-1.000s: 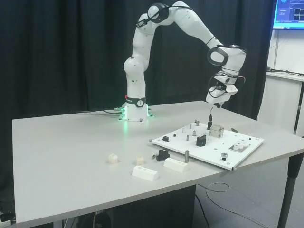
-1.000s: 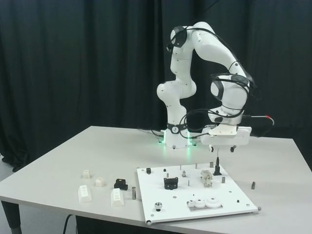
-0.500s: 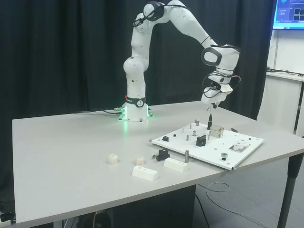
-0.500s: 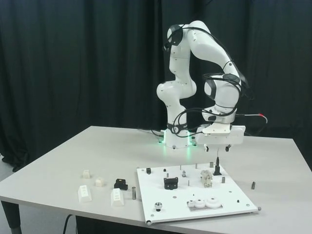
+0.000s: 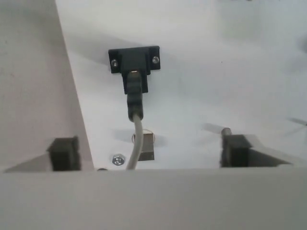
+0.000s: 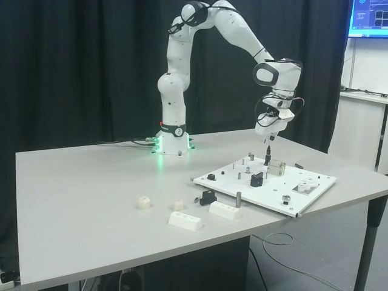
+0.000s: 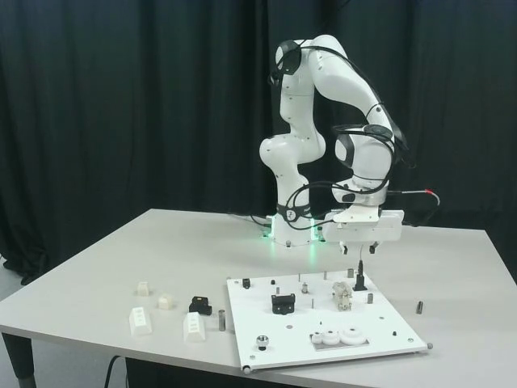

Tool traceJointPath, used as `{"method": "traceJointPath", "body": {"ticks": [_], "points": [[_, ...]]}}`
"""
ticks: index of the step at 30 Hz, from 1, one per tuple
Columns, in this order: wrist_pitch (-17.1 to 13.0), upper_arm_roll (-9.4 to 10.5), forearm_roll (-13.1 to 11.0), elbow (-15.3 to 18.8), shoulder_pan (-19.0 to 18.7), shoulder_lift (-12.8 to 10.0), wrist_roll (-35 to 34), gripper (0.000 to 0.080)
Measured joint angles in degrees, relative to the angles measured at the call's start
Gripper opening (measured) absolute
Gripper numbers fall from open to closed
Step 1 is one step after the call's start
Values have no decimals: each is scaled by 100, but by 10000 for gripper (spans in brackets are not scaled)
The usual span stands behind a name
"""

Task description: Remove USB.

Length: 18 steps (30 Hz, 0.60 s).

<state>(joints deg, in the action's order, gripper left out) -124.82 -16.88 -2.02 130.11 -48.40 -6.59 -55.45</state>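
The claw (image 5: pixel 148 153) hangs over the white board (image 7: pixel 323 323) with its two fingers (image 5: pixel 63 153) set wide apart, holding nothing and touching nothing. In the wrist view the USB plug (image 5: pixel 135 93) lies between the fingers' line, still seated in its black socket (image 5: pixel 134 59), and its grey cable (image 5: pixel 136 143) runs from the plug toward the camera. Both black fingertips stand well clear of the plug on either side, with bare board around them. A small metal block (image 5: pixel 145 145) and a nut (image 5: pixel 117 159) sit just beside the cable.

In the second room view, going left to right: small white blocks (image 7: pixel 142 320) and a black part (image 7: pixel 199 305) lie on the grey worktop (image 7: pixel 105 267) beside the board; then the board with its pegs and a black fixture (image 7: pixel 283 303); then the plug (image 7: pixel 359 279) standing upright near the board's far right side, with the claw (image 7: pixel 361 246) above it and apart from it. A lone peg (image 7: pixel 419 306) stands on the worktop past the board's right edge. The board's near corner comes close to the worktop's front edge. Above the plug only the claw occupies the space, and the worktop behind the board is open up to the arm's base (image 7: pixel 292 230).
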Motion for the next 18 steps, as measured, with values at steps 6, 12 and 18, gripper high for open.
{"method": "traceJointPath", "body": {"ticks": [6, 12, 18], "points": [[-89, 12, -6, 60, -2, 34, 0, 588], [-123, 31, -20, 61, -2, 52, -1, 588], [-160, 53, -32, 61, -4, 89, -4, 238]]}}
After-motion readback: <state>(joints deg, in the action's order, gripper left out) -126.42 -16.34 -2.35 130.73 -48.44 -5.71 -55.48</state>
